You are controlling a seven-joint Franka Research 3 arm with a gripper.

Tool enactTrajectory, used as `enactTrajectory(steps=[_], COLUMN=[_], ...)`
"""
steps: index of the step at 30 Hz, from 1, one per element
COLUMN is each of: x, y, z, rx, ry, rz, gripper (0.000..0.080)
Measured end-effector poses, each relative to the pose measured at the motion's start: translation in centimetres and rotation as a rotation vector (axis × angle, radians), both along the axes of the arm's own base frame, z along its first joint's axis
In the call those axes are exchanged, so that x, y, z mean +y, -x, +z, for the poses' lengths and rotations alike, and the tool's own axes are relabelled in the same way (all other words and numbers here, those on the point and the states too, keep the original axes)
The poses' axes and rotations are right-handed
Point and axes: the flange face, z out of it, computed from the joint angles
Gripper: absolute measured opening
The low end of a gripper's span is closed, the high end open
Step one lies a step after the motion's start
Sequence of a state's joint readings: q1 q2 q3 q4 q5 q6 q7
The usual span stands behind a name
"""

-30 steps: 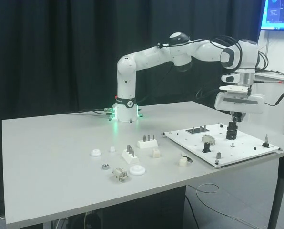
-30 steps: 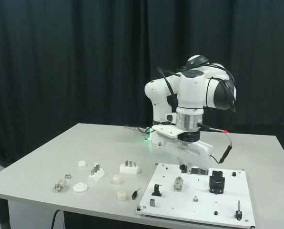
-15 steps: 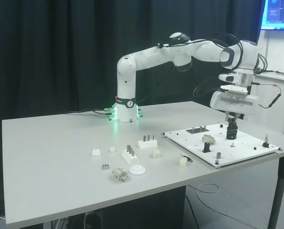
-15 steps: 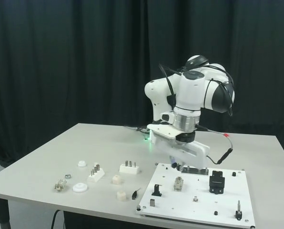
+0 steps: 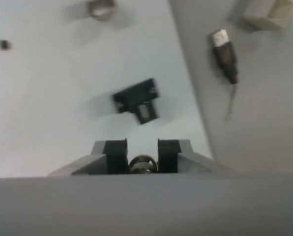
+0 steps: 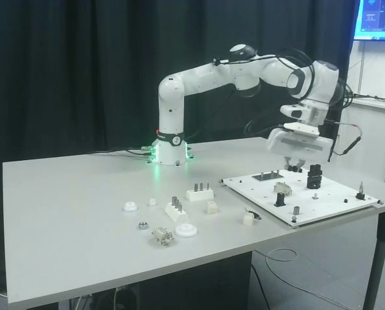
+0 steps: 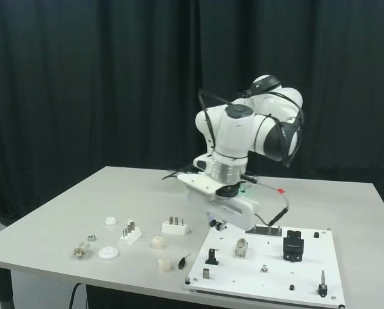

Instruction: Place BNC.

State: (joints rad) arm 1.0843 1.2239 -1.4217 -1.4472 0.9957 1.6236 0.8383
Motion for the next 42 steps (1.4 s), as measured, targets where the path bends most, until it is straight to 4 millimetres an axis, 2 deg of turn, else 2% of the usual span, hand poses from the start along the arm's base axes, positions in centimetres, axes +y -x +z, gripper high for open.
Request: enactTrajectory(steps=[13, 27, 35, 42], x=[-7.1, -14.3, -17.7, -19.6], y=[2.2, 5.3, 7.0, 7.5], z=[-3.2, -7.7, -10.2, -11.8], rx=[0.042, -0.032, -0.096, -0.124], ry=[0.000, -0.037, -0.083, -0.108], rz=[0.035, 0.018, 0.023, 0.033], gripper=[0.0126, 0.0126, 0.0126, 0.0126])
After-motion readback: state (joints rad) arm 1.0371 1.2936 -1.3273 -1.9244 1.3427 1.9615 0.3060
